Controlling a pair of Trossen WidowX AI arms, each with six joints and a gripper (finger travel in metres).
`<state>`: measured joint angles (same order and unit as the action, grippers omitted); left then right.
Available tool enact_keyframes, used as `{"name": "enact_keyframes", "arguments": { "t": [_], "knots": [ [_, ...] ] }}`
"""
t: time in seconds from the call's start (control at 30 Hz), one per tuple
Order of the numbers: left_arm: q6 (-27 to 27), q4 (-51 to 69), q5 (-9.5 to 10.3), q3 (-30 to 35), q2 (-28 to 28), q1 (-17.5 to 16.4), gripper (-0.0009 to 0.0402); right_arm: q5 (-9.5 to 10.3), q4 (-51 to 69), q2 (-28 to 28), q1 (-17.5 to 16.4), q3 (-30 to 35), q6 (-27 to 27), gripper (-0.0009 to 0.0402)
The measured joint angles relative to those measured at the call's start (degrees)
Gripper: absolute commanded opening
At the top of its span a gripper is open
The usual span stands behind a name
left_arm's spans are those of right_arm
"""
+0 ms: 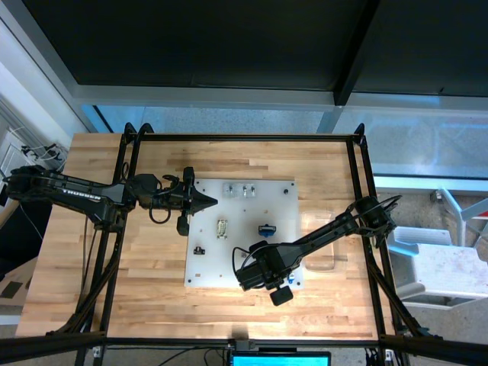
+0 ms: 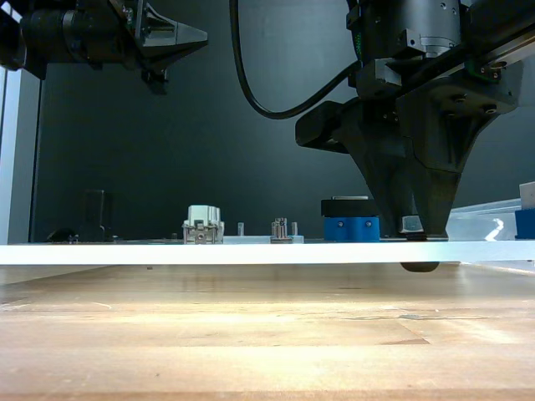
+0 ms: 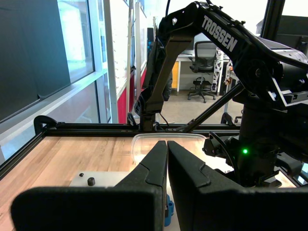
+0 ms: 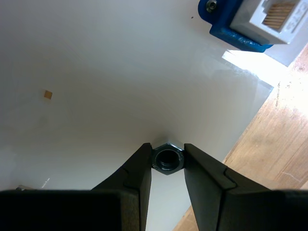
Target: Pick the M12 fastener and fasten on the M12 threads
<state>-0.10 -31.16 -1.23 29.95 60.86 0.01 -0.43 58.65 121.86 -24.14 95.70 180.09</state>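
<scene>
My right gripper (image 4: 167,160) points straight down at the white board (image 4: 96,72) near its near right edge, shut on the small silver M12 nut (image 4: 167,159). In the low view the nut (image 2: 410,224) sits between the fingertips right at board level. Its bore looks dark, and the M12 threads are hidden by the nut and fingers, so I cannot tell whether the nut is on its stud. From above, the right gripper (image 1: 259,276) covers that spot. My left gripper (image 1: 210,202) hovers high over the board's far left edge, shut and holding nothing.
A blue connector block (image 4: 240,29) stands on the board close beside the nut. The clear tray (image 1: 324,255) lies right of the board. A grey connector (image 2: 202,227), small silver posts (image 2: 281,228) and a blue-capped piece (image 1: 266,229) stand mid-board.
</scene>
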Motion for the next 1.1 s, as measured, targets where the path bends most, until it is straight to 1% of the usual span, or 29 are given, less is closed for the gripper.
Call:
{"name": "enact_keyframes", "arguments": {
  "t": [0.73,0.87,1.03,1.1],
  "knots": [
    [0.0,0.0,0.00,0.0,0.0,0.0,0.0000,-0.02,-0.5,0.0,-0.1,-0.1,-1.0,0.0048],
    [0.0,0.0,-0.02,0.0,0.0,0.0,0.0000,-0.02,-0.5,0.0,-0.1,-0.1,-1.0,0.0072],
    [0.0,0.0,0.00,0.0,0.0,0.0,0.0000,0.00,-0.7,0.0,-0.1,-0.1,-0.8,0.0122],
    [0.0,0.0,0.00,0.0,0.0,0.0,0.0000,-0.33,-1.3,0.2,-0.2,0.0,-0.5,0.0142]
  ]
}}
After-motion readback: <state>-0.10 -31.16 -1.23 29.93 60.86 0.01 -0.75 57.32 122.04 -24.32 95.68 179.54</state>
